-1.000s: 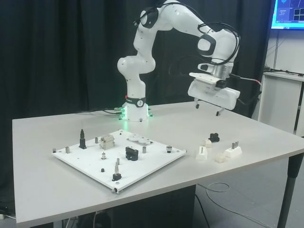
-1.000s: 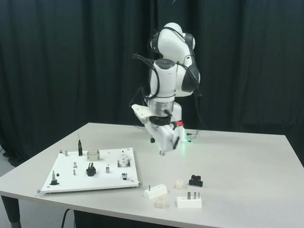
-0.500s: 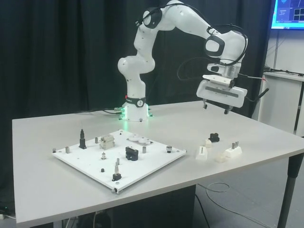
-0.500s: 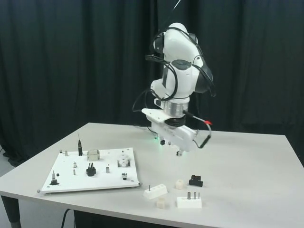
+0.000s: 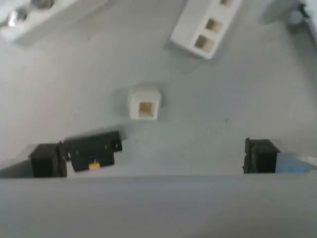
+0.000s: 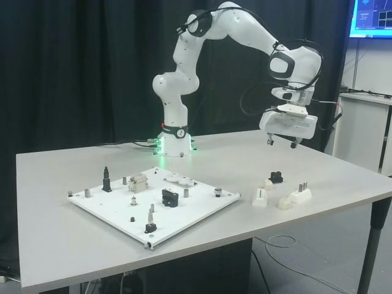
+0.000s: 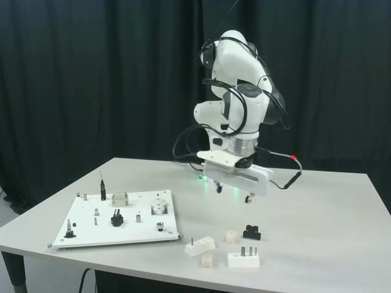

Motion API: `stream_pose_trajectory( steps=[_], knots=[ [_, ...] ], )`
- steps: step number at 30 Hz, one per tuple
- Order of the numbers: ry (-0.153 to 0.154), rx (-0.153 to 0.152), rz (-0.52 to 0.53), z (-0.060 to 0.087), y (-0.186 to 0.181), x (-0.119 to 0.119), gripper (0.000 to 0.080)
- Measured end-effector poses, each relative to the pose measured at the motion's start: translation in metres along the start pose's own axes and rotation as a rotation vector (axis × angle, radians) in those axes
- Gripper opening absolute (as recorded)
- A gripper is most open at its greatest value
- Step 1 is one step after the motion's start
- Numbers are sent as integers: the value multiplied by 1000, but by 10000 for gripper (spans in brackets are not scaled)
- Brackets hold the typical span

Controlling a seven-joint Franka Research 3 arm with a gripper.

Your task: Pick D-SUB.

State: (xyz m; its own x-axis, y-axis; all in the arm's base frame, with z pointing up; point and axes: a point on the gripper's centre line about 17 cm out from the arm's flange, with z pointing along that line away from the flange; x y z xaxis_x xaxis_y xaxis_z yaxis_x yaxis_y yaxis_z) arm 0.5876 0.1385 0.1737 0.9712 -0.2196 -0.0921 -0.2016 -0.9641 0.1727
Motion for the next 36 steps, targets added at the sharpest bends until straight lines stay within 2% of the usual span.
stream_pose_trajectory(
  steps=[9, 13, 18, 29, 36],
  knots=[
    [-21, 12, -145, 16, -12, -35, 800],
    [-11, 29, -187, 23, -17, -50, 800],
    [20, 60, -211, 34, -27, -66, 800],
    [81, 129, -108, 60, -42, -83, 800],
    [88, 168, -82, 70, -51, -88, 800]
  ],
)
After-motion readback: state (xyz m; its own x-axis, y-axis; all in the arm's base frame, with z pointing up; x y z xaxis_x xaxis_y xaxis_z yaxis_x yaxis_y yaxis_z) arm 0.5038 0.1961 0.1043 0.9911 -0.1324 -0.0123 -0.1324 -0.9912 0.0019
